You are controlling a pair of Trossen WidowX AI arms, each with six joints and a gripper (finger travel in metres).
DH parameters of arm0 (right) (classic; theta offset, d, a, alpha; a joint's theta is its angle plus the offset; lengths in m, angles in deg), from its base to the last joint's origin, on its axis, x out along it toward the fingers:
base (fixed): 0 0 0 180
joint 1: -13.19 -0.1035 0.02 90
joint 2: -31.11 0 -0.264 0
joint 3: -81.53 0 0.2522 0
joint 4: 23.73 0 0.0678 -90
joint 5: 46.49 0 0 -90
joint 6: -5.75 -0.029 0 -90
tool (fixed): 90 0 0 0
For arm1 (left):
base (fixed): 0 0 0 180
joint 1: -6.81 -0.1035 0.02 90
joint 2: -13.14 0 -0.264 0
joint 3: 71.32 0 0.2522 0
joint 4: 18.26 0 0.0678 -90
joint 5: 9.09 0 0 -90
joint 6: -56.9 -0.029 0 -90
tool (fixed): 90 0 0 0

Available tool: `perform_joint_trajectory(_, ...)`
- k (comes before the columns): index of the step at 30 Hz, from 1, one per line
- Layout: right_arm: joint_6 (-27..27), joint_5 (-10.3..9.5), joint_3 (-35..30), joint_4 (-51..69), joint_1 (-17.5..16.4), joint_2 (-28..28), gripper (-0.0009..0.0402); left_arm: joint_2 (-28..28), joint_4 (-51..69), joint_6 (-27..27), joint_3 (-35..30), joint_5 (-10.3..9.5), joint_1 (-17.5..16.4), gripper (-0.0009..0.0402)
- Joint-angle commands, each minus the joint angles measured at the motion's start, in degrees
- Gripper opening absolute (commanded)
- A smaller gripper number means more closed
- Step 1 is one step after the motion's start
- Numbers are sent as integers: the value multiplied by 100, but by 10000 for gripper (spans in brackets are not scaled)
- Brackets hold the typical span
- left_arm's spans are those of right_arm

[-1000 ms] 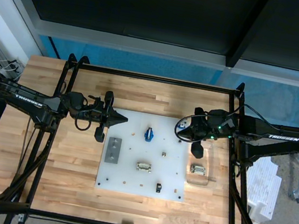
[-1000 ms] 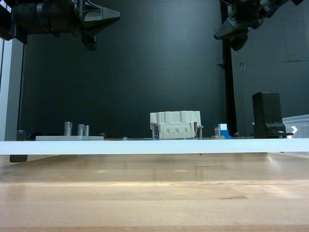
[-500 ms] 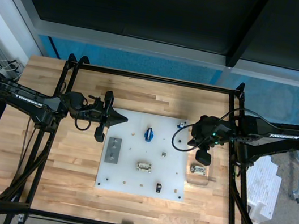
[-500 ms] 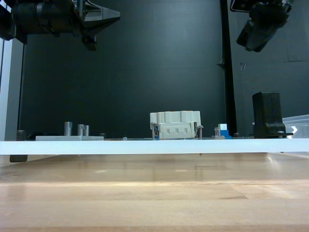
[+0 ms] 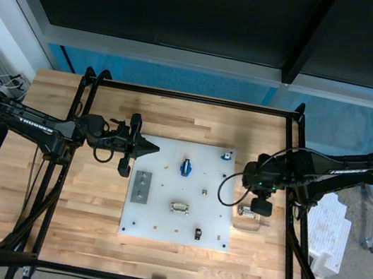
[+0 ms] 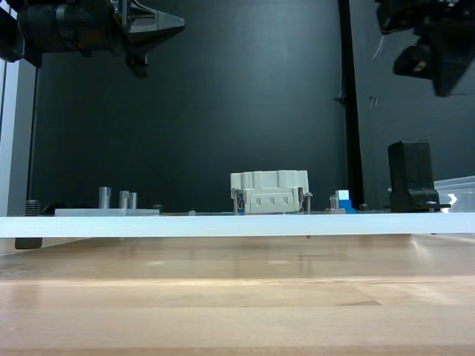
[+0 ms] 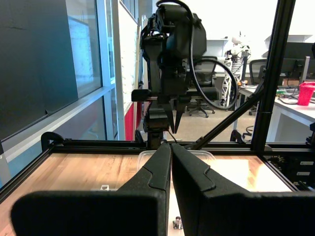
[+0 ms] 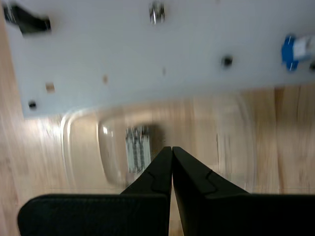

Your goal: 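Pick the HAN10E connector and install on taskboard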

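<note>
Beige-grey HAN10E connector, somewhat blurred, seems to lie inside the clear tray, just beside the taskboard. The right gripper hovers above it, fingers pressed together, holding nothing. The left gripper, also clenched, hangs over the board's left edge.

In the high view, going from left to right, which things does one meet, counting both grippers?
Left gripper, shut, above the taskboard's far left corner → blue part → black fitting → right gripper, shut, above the clear tray.
</note>
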Motion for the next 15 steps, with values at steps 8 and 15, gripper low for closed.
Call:
perform_joint_trajectory(8, -310, 122, 15, 236, -804, 118, 2, 0, 0, -2, 0, 0, -2, 1)
perform_joint_trajectory(15, -485, 133, 114, 219, -968, 203, 55, 0, 0, -2, 0, 0, 0, 1)
